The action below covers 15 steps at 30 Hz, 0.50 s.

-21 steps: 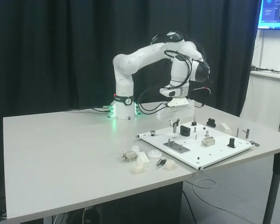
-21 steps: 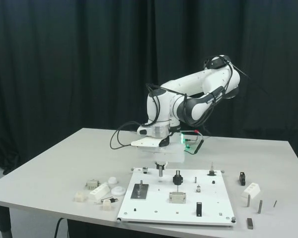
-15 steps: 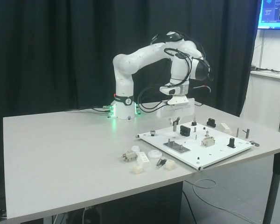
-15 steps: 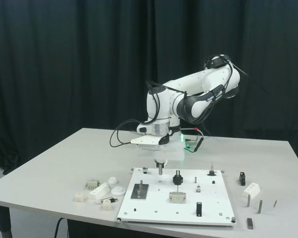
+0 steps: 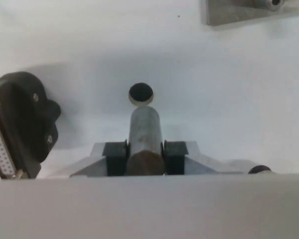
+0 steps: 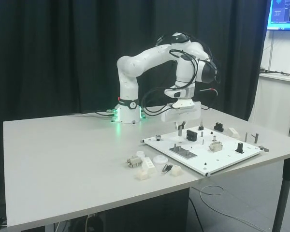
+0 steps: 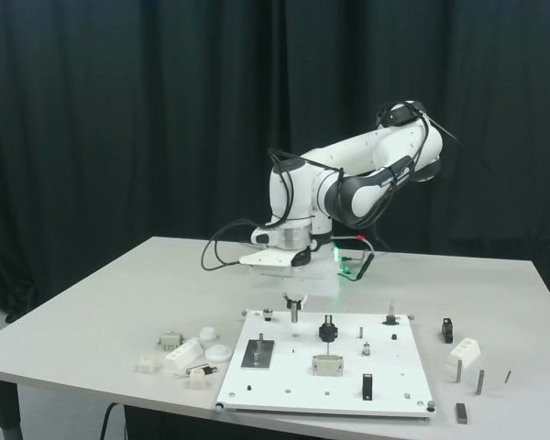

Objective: Place round peg 4.

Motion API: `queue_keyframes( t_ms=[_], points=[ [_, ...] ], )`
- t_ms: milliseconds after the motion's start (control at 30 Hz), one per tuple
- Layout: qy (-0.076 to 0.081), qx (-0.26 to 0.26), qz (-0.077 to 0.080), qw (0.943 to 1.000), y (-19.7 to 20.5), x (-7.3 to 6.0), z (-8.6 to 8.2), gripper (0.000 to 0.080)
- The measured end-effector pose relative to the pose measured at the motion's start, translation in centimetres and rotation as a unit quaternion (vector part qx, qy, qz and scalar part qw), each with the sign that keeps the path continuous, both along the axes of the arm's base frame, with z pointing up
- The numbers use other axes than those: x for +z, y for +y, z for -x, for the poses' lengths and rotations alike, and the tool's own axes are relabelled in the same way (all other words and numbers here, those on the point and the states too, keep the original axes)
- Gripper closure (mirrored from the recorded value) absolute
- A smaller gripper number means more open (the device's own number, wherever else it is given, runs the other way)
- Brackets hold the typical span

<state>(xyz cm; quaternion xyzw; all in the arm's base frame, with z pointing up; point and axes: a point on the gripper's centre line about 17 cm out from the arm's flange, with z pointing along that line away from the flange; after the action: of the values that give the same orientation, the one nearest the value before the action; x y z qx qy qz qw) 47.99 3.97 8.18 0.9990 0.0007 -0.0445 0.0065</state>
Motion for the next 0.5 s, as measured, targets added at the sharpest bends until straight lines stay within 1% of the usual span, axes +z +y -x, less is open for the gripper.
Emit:
queue_keyframes(
  t_ms=[233, 500],
  points=[
    [-0.010, -0.006, 0.011, 0.9999, -1.2, 0.1, -0.4, 0.0649],
    [-0.022, -0.013, 0.038, 0.9989, -4.2, 0.5, -0.8, 0.0650]
  ],
)
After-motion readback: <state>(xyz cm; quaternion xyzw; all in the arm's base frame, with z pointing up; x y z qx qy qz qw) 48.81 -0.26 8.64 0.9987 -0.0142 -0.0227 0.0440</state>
